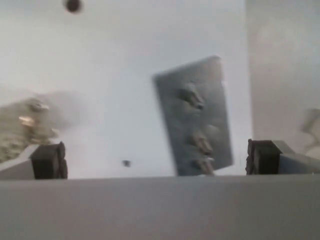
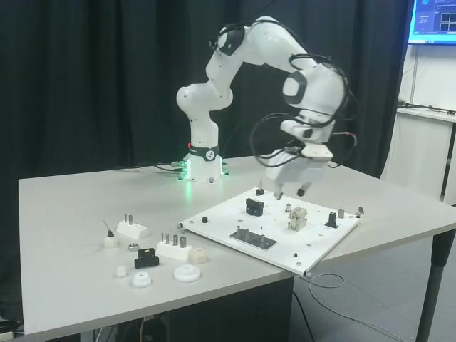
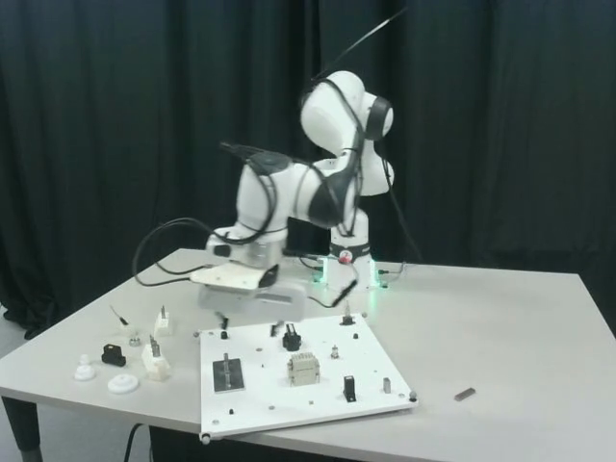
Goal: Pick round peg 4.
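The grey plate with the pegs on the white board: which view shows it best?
The first room view: the grey plate lies unobstructed on the white board, its upright pegs distinct. The wrist view shows the plate closer but smeared, its near end cut off. The second room view shows it small.

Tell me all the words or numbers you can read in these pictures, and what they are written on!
No word or number can be read.
The screen in the top corner of the first room view shows some marks, too small to read.
The white arm, the gripper, the white board and the grey plate with its pegs show no label.
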Controlling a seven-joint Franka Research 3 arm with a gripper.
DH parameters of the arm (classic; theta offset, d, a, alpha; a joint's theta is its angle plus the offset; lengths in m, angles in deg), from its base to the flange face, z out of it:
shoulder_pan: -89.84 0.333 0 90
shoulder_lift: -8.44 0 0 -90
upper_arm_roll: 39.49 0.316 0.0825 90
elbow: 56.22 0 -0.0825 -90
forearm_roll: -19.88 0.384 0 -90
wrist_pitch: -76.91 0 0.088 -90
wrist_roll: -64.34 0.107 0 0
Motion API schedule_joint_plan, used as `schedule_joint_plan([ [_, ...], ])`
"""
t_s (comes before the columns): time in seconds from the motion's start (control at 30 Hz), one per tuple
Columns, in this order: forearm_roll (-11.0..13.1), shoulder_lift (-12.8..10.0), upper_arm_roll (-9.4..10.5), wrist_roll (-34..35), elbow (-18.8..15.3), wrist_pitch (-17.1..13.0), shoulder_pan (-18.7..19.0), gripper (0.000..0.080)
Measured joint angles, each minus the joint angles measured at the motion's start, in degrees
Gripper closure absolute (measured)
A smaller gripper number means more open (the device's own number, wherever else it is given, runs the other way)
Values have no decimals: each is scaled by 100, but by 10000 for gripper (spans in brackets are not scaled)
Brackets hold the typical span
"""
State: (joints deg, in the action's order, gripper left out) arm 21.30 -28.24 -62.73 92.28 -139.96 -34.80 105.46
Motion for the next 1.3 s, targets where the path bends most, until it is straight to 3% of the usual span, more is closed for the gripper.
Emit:
schedule_joint_plan([
  [0.17,-162,33,431,-338,0,12,-637,3],
  [0.33,-238,30,634,-687,-6,74,-1057,3],
  [0.8,-579,-87,641,-1338,-139,67,-1629,3],
  [1.3,-657,-332,639,-1799,-196,-379,-2246,3],
])
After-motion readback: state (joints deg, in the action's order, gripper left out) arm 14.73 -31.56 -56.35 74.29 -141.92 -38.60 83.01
